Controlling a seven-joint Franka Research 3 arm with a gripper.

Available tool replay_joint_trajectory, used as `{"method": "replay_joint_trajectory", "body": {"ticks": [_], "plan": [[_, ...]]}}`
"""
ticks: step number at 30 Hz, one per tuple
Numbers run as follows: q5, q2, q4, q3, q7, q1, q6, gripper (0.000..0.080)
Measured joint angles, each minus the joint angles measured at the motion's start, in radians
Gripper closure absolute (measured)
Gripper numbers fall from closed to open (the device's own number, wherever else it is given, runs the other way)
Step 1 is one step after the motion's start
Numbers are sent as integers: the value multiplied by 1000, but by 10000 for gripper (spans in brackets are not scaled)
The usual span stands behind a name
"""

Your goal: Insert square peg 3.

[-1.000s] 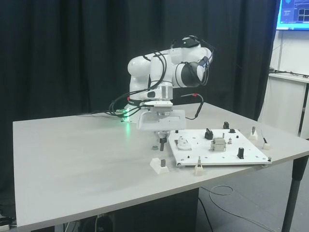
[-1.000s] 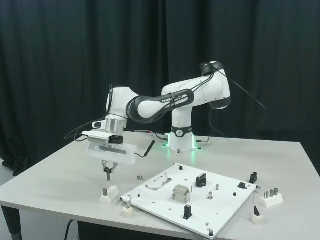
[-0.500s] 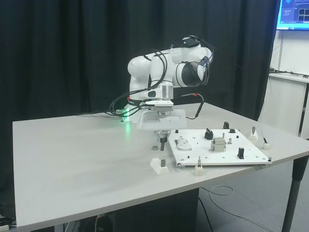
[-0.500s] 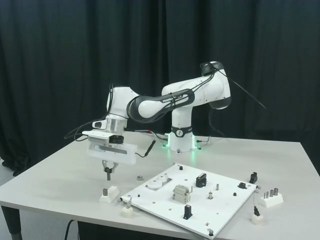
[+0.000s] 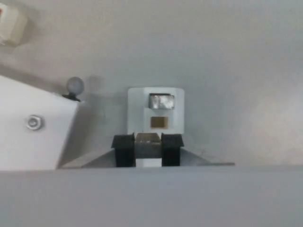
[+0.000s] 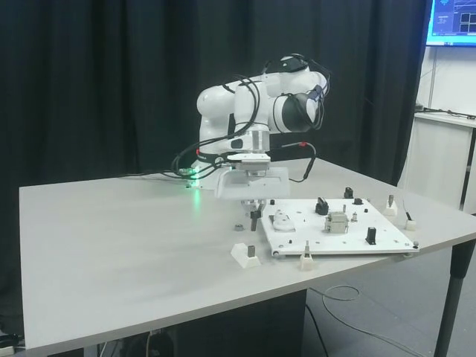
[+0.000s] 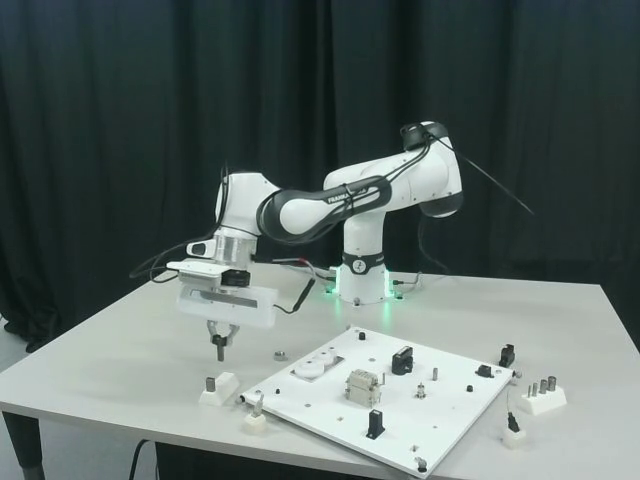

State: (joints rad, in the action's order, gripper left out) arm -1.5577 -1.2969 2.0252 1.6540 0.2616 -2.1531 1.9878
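Note:
My gripper [image 5: 148,150] is shut on a grey square peg [image 5: 148,143], with the black fingers [image 5: 124,150] on either side of it. Directly below sits a small white holder [image 5: 155,111] that carries one more grey peg [image 5: 161,101] and has an empty square hole [image 5: 159,123]. In the first room view the gripper [image 6: 255,214] hangs over the table with the peg [image 6: 255,221] pointing down, a little above the holder [image 6: 245,255]. The second room view shows the gripper [image 7: 220,338] just above the holder [image 7: 219,388], beside the white board [image 7: 330,405].
The white board [image 6: 387,236] carries several black and grey fixtures. A small nut [image 7: 281,354] lies on the grey table near the board's corner [image 5: 33,132]. A second small holder [image 7: 256,420] and a holder with pegs [image 7: 541,397] stand at the front edge.
The gripper with the peg has shifted slightly toward the board and risen a little. The holder and the board have not moved.

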Motion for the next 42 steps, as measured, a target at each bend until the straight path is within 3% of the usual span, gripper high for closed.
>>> {"method": "replay_joint_trajectory", "body": {"ticks": [10,22,34,42], "plan": [[-2,7,-22,-4,-122,21,-19,688],[4,6,-69,-4,-351,63,-43,688],[61,11,-172,0,-700,102,-58,688],[132,13,-254,14,-1065,125,-60,688]]}}
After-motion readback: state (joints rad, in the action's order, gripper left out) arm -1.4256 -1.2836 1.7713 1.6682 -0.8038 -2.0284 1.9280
